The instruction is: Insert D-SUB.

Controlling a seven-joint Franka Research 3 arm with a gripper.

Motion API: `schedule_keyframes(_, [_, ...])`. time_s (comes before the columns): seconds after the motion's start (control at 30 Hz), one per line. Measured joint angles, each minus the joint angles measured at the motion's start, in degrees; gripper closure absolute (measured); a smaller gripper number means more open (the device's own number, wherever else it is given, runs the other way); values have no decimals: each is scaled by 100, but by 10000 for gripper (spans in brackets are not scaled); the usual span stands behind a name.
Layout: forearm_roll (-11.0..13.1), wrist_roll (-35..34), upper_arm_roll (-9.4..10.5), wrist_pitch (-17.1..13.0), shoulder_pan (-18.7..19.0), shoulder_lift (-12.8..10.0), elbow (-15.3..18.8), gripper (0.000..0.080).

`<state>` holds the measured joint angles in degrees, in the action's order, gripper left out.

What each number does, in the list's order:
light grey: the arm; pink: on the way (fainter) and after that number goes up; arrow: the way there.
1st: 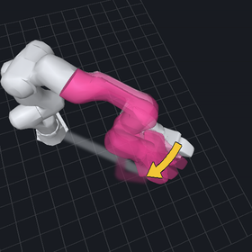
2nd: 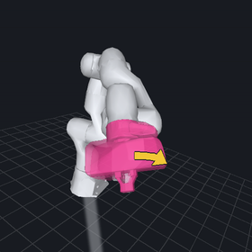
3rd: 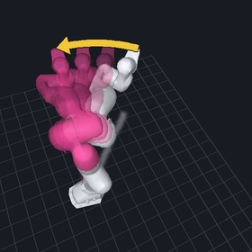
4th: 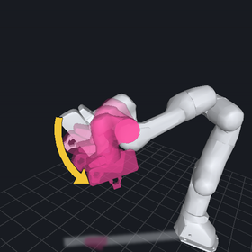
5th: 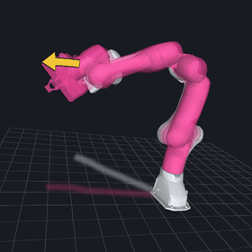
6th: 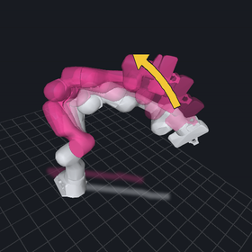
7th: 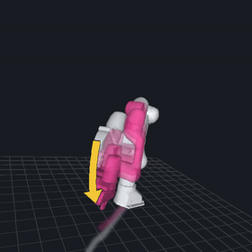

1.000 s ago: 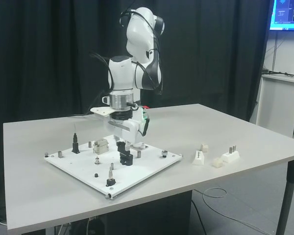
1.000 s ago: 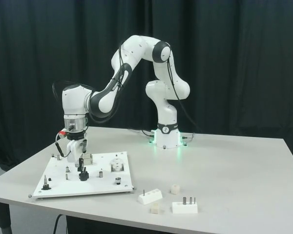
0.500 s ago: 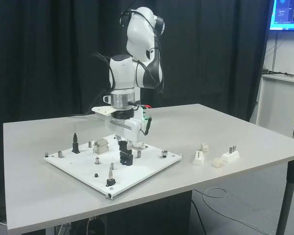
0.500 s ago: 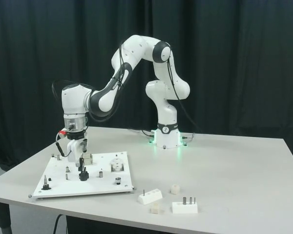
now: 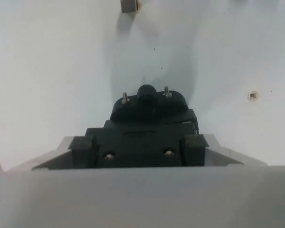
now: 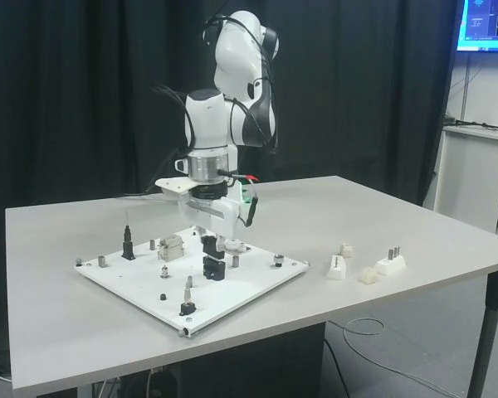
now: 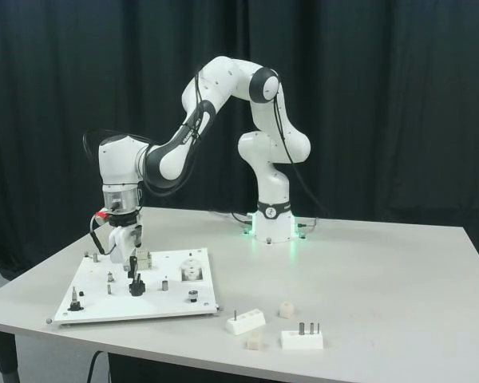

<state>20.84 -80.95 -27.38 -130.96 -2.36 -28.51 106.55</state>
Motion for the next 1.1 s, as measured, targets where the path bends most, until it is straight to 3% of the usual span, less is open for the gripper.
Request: schedule_keyframes(1.1, [16, 177, 7, 37, 1, -20, 0, 414])
